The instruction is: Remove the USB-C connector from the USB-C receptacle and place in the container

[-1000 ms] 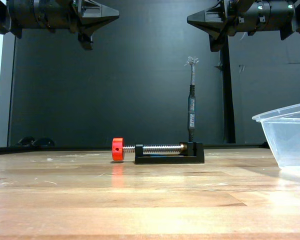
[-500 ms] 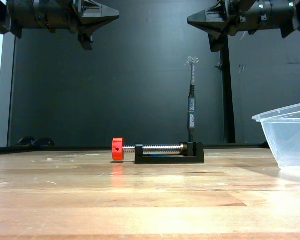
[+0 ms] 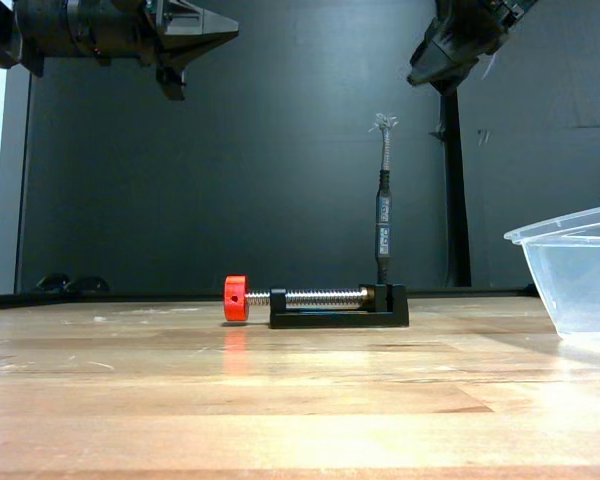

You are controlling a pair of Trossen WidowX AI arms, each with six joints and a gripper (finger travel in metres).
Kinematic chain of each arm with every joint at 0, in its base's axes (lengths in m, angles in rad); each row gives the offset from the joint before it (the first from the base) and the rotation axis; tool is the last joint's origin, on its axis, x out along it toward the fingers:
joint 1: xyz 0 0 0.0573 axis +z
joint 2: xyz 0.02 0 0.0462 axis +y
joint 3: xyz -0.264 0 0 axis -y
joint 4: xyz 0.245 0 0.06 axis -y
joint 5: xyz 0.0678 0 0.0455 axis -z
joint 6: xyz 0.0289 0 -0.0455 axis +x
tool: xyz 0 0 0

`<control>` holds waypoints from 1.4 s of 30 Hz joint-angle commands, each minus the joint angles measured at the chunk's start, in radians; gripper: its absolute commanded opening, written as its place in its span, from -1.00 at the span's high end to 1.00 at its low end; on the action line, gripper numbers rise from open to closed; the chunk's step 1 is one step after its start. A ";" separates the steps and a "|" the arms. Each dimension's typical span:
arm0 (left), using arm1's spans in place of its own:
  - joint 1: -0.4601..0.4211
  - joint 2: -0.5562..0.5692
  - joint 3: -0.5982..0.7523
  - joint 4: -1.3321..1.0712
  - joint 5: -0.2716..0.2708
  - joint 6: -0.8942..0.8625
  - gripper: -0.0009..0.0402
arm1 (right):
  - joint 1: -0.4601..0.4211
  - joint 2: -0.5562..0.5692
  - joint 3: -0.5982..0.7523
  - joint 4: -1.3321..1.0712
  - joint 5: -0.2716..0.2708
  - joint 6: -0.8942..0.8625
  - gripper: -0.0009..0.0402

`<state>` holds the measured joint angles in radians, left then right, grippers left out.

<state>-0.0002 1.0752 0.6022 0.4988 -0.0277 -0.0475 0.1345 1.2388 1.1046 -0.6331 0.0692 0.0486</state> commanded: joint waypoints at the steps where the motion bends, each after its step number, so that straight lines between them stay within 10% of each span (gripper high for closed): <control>1: 0.000 0.000 0.000 0.000 0.000 0.000 0.96 | 0.027 0.088 0.097 -0.136 0.045 0.027 0.95; 27: 0.000 0.000 0.000 0.000 0.000 0.000 0.96 | 0.064 0.300 0.231 -0.298 0.062 0.132 0.05; 42: 0.000 0.000 0.000 0.000 0.000 0.000 0.96 | 0.099 0.527 0.224 -0.131 0.036 0.151 0.00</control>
<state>-0.0002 1.0752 0.6018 0.4988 -0.0273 -0.0475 0.2329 1.7561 1.3293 -0.7788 0.1043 0.1913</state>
